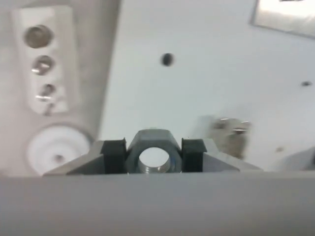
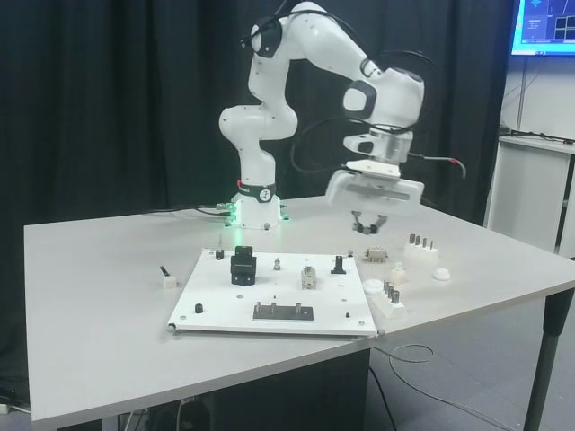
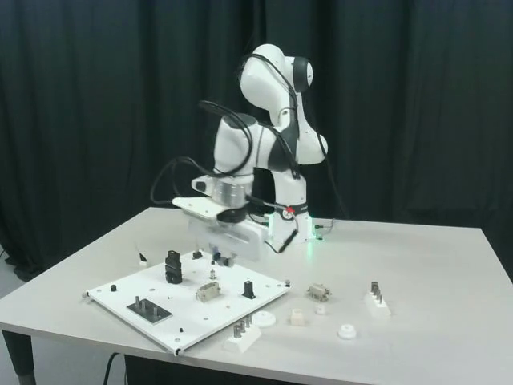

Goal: Insert bolt 4.

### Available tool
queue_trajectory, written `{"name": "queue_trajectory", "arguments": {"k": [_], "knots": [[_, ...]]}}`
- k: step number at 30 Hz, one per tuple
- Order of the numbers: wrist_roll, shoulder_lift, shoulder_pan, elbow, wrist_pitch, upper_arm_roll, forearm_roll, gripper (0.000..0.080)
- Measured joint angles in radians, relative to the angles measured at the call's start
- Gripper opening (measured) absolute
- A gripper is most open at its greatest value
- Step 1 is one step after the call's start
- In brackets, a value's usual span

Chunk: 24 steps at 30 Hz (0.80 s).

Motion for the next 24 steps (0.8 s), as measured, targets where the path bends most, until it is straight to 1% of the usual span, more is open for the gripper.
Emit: {"name": "queue_trajectory", "arguments": {"k": [5, 11, 17, 24], "knots": [[-0.116, -0.019, -0.036, 0.000, -0.025, -0.009, 0.000, 0.0237], [-0.284, -0.039, -0.064, 0.000, -0.051, -0.041, 0.002, 0.0237], [-0.451, -0.053, -0.076, 0.000, -0.070, -0.092, 0.016, 0.0237], [-0.656, -0.061, -0.077, 0.000, -0.074, -0.170, 0.050, 0.0237]]}}
